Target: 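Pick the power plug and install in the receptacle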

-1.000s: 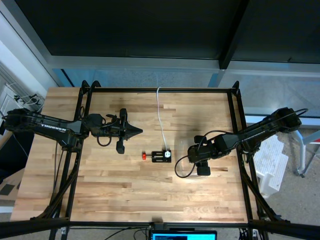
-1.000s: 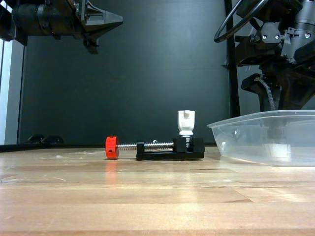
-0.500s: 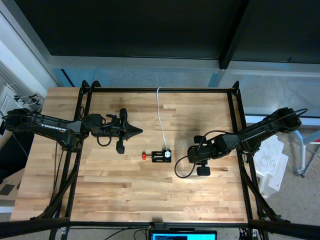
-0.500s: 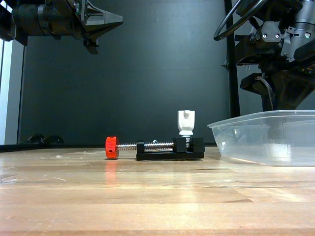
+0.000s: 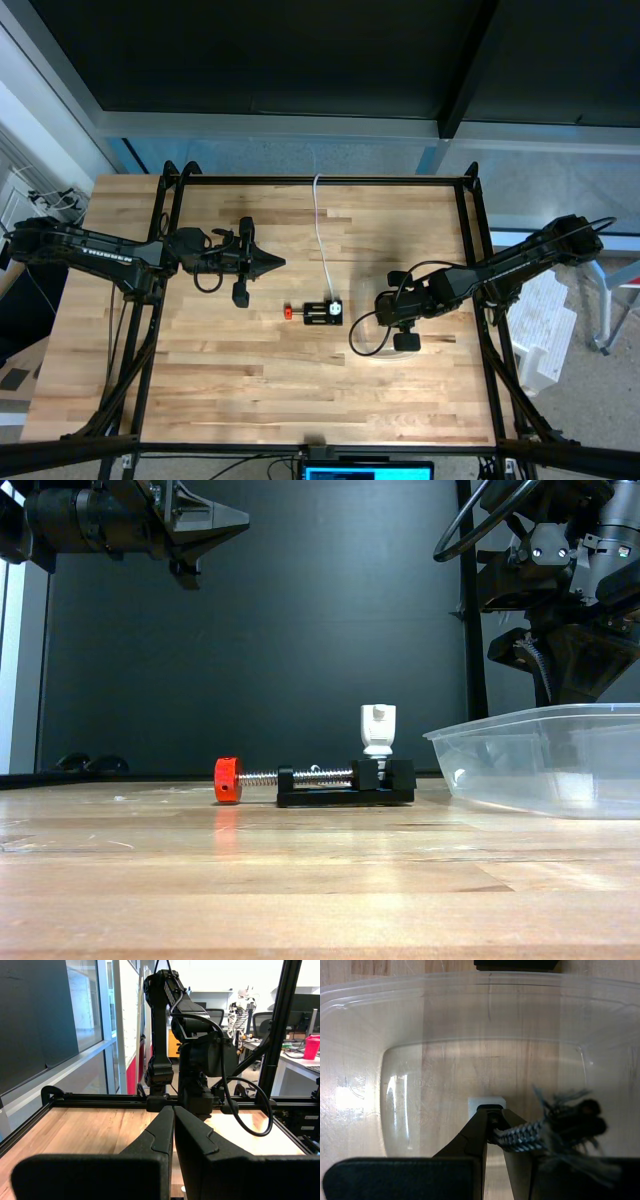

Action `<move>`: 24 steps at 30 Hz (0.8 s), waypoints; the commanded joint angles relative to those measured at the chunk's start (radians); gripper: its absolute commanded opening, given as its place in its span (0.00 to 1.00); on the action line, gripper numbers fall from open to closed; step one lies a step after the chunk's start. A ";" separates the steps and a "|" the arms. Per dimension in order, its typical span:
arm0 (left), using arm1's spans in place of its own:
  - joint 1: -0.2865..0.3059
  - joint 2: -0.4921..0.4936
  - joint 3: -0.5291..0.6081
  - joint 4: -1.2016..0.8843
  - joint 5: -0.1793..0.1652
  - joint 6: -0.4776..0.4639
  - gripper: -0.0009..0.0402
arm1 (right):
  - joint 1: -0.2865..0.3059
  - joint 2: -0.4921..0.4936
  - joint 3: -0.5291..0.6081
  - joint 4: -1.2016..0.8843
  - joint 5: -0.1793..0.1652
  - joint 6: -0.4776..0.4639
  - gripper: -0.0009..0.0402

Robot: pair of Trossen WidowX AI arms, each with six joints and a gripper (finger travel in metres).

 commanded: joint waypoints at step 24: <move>0.000 0.000 0.000 0.000 0.000 0.000 0.02 | -0.003 -0.072 0.155 -0.134 0.028 -0.019 0.02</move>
